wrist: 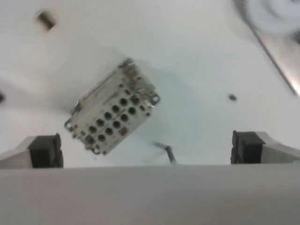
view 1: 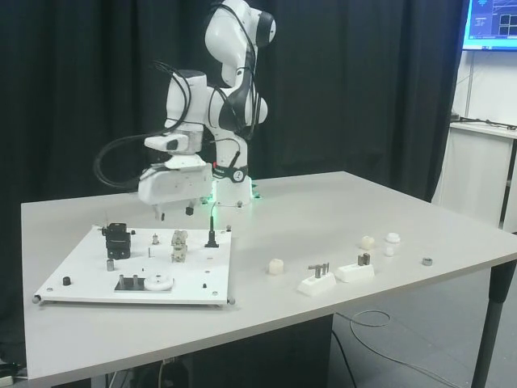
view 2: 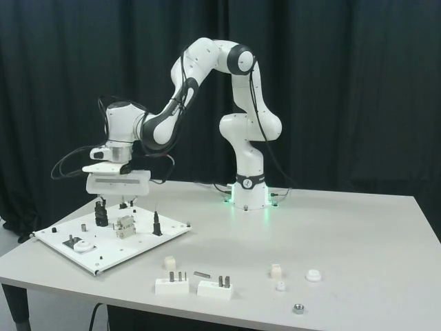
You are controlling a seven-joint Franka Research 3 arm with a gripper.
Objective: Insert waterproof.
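Note:
The waterproof connector (wrist: 112, 112) is a grey-white block with rows of dark round holes. It stands on the white board (view 1: 202, 275), and the room views show it near the board's middle (view 1: 178, 245) (view 2: 125, 226). My gripper (wrist: 145, 149) hangs open a short way above it (view 1: 175, 212) (view 2: 114, 203). The black fingertips (wrist: 44, 150) stand wide apart with nothing held. In the wrist view the connector lies turned at an angle to the line between the fingertips.
On the board (view 2: 138, 245) are also a black block (view 1: 118, 240), a black upright peg (view 1: 211, 237), a white gear (view 1: 159, 282) and small pins (wrist: 46, 18). White holders (view 1: 317, 281) and small loose parts (view 2: 275, 271) lie on the grey table to the board's right.

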